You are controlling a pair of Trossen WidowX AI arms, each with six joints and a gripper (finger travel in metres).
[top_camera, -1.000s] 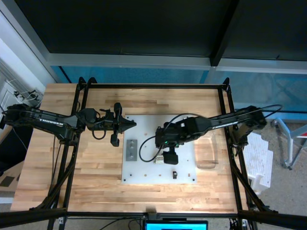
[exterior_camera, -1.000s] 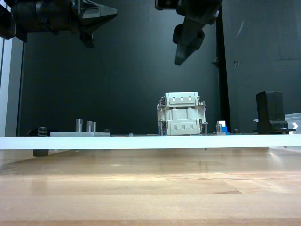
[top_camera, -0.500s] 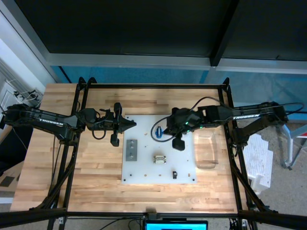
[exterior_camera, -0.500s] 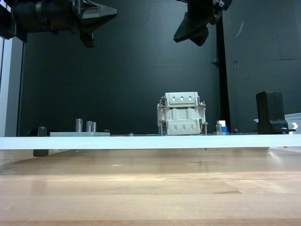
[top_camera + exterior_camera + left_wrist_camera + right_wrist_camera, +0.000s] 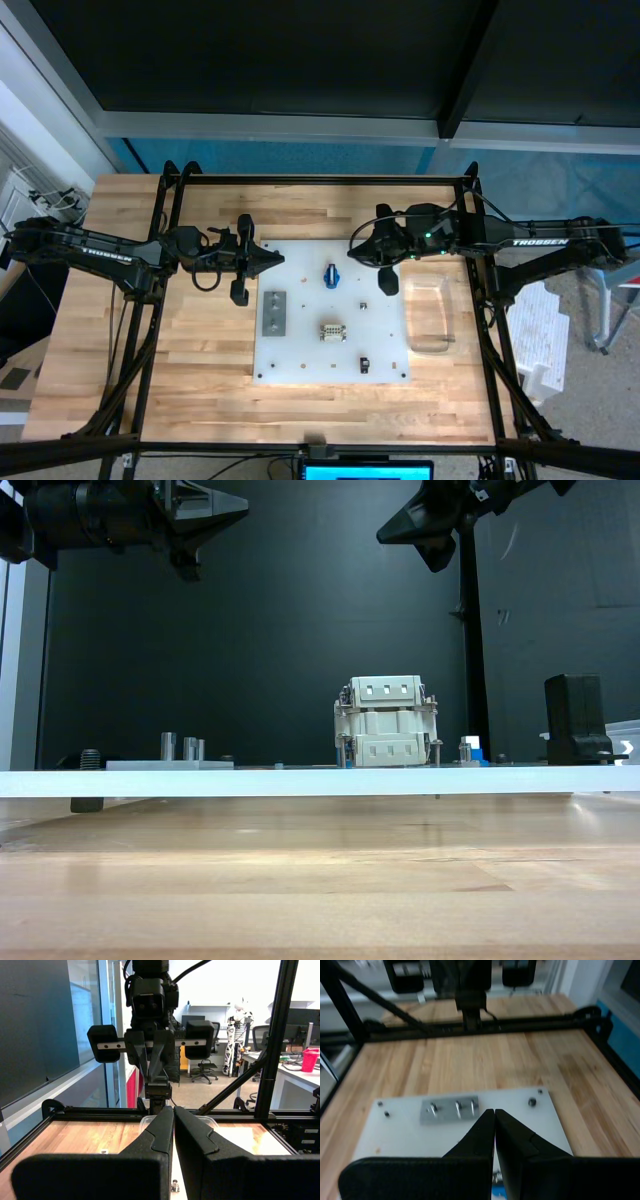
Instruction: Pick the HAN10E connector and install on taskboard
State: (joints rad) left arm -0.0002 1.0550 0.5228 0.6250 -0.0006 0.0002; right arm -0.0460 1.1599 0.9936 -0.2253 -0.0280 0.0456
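Beige-grey plastic with metal ends, the connector (image 5: 331,331) stood upright on the white taskboard (image 5: 300,365), with the grey block (image 5: 273,313) to its left, the blue knob (image 5: 331,275) beyond it and the small black part (image 5: 366,364) nearer and to its right. From table height it looked like two stacked pieces, upper on lower, level and square, with nothing touching it. I took that as seated, though I could not see the joint closely enough to be sure it had latched.

My right gripper (image 5: 357,252) hung high above and beyond the connector, to its right and well apart from it, its fingers pressed together on nothing and aimed across the board. My left gripper (image 5: 272,258) was likewise pressed together and empty, up in the air beyond the connector and to its left. The clear tray (image 5: 430,315) lay on the table (image 5: 200,400) to the connector's right.

By my reading the installing was done and the step in hand was clearing away. The next move called only for carrying my right arm outward, staying high over the tray, to park.
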